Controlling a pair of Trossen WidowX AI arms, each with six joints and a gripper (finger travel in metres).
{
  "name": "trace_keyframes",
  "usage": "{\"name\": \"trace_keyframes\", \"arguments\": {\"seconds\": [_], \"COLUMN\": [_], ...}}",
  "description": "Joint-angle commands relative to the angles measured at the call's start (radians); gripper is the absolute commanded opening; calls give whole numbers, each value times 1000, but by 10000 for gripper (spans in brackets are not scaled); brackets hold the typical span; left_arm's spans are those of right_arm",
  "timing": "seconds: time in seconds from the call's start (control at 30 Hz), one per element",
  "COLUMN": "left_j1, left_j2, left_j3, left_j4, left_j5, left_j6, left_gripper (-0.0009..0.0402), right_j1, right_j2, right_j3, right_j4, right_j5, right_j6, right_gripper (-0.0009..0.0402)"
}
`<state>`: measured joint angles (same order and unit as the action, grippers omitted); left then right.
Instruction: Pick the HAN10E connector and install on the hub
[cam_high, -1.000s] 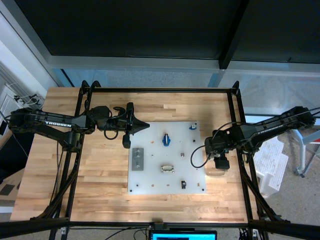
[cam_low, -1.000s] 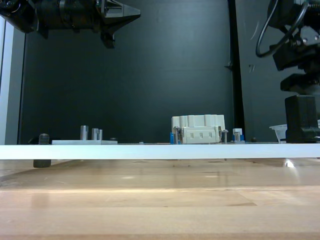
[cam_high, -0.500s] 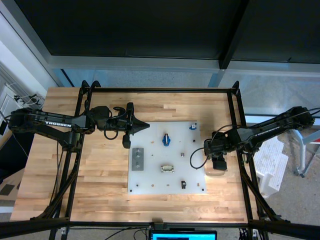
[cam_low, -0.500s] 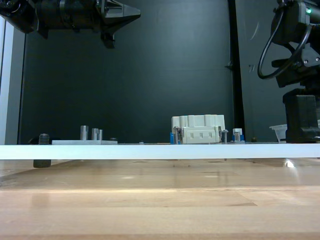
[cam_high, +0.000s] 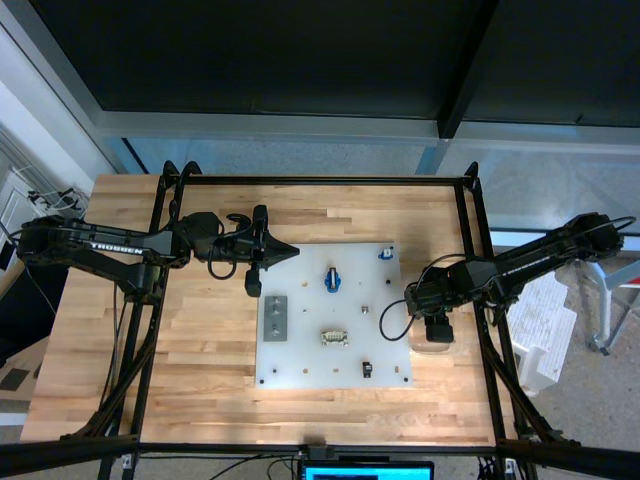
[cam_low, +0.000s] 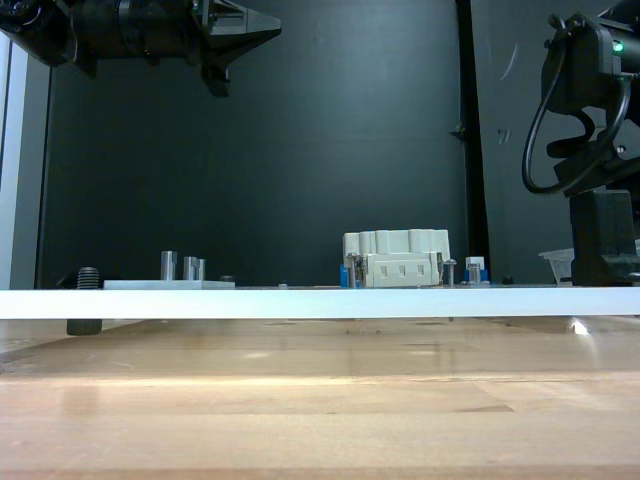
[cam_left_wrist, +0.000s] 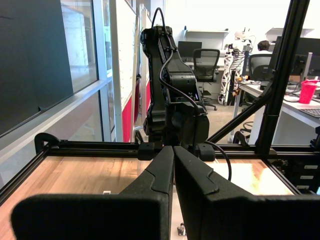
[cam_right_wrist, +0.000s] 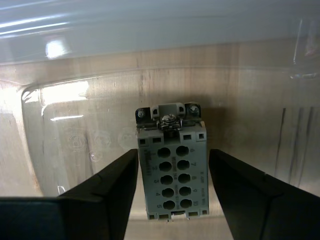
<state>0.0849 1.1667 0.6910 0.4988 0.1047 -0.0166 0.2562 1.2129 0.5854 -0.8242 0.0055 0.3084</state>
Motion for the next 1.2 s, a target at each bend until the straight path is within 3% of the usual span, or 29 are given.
{"name": "trace_keyframes", "arguments": {"seconds": [0.03,0.3,0.47,0.83,1.2], "left_j1": [0,0,0,0,0], "left_j2": [0,0,0,0,0], "left_j3": [0,0,0,0,0], "left_j4": [0,0,0,0,0], "left_j5": [0,0,0,0,0], "left_j6": [0,0,0,0,0], "left_gripper": [0,0,0,0,0], "right_j1": [0,2,2,2,2], "right_j2": [0,-20,-49,-50,145], "right_j3": [1,19,78,238,459], "right_j4": [-1,-41,-117,-244,-283], "right_j5": [-1,-7,-6,-6,-5], "right_j6": [-2,-13,-41,-66,-73], "right_gripper": [156,47,0,14,14]}}
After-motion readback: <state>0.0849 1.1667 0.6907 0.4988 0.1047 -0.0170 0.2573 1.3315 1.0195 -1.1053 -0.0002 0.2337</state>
